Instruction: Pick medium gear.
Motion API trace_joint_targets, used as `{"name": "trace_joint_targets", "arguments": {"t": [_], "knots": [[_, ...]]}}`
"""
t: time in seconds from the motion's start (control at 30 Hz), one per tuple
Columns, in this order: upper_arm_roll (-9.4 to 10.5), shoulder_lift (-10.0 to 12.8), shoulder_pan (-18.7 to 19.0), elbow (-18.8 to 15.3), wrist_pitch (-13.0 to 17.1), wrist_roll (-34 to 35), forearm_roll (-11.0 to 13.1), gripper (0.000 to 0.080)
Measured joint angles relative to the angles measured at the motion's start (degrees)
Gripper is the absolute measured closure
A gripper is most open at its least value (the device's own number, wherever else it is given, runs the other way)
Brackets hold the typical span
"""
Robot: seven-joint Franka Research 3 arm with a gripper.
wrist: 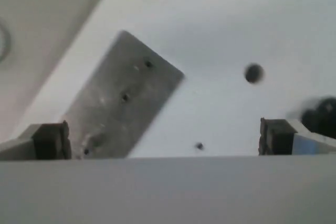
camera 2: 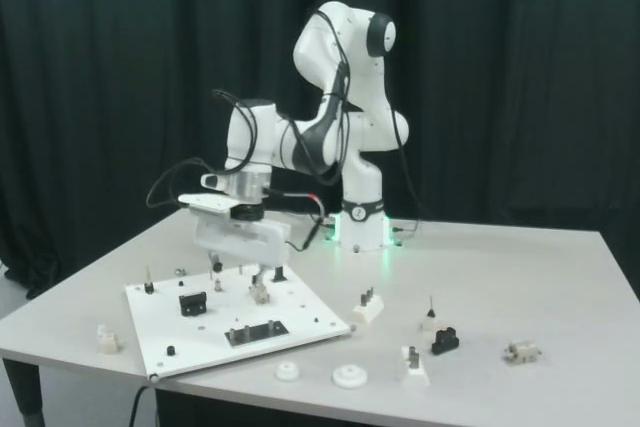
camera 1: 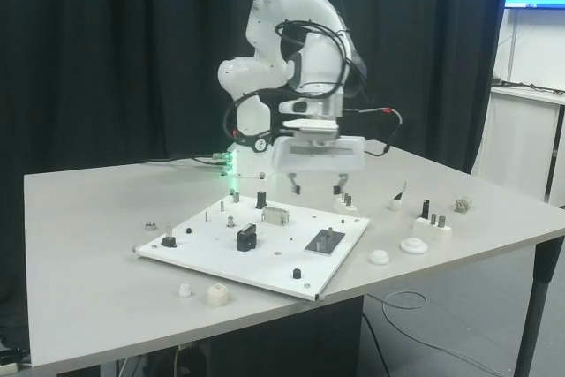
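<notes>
Partly hidden by my own housing, the white board (wrist: 220, 114) under me shows only a flat grey metal plate (wrist: 123, 103) with small holes. My gripper (camera 1: 315, 188) hangs above the board's far edge, fingers spread wide, holding and touching nothing. Two white toothed discs lie off the board near the table's front edge; the medium gear (camera 2: 288, 371) looks like the smaller one.

Black object (wrist: 321, 114) at the wrist view's edge, cut off and blurred beyond telling.
</notes>
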Motion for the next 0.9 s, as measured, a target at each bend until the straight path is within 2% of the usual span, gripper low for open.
{"name": "trace_joint_targets", "arguments": {"t": [0.37,0.67,0.9], "knots": [[2.41,5.48,-0.55,6.38,-0.02,-7.36,1.59,0.0003],[3.99,9.44,-1.24,12.24,-3.49,-14.84,3.46,0.0003],[5.51,12.45,-1.61,16.24,-6.45,-17.38,4.36,0.0003]]}}
